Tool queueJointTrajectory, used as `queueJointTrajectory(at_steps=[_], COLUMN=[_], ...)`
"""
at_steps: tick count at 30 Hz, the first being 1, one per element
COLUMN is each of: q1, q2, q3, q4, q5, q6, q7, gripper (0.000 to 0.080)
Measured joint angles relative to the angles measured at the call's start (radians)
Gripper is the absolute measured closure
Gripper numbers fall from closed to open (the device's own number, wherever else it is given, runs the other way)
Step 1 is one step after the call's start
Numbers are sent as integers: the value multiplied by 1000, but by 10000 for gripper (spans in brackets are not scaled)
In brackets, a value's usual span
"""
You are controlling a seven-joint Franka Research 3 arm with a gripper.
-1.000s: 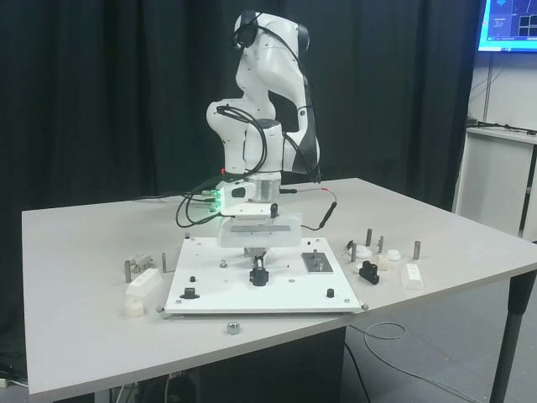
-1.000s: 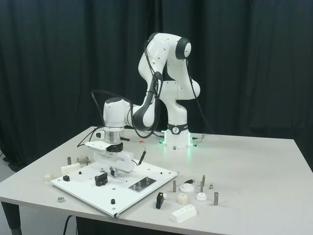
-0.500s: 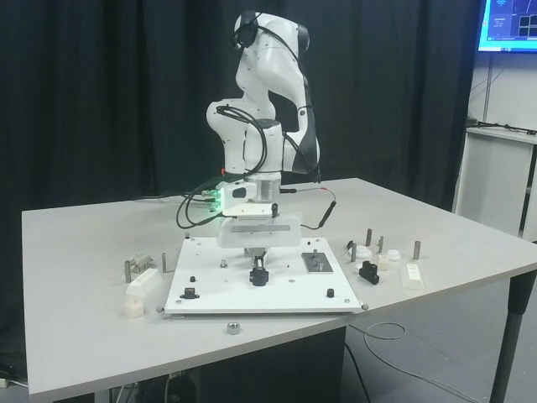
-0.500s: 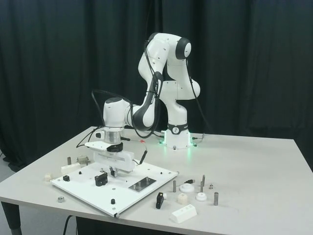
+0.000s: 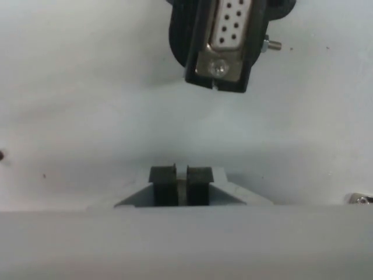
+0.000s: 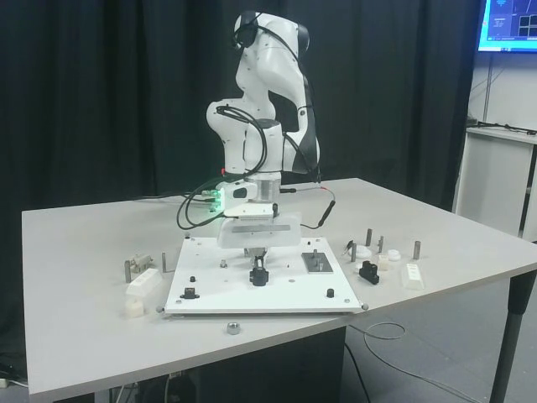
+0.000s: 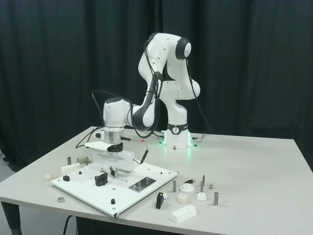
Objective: Remove square peg 1.
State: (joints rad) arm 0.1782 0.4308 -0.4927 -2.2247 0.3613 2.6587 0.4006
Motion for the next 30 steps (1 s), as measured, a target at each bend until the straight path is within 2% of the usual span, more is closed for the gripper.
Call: queueJointTrajectory(at_steps=[30], q1=[0], q2=[0], q3=[0], q4=[2], q5=[0], q6=[-4], q7=[-53], gripper=[771])
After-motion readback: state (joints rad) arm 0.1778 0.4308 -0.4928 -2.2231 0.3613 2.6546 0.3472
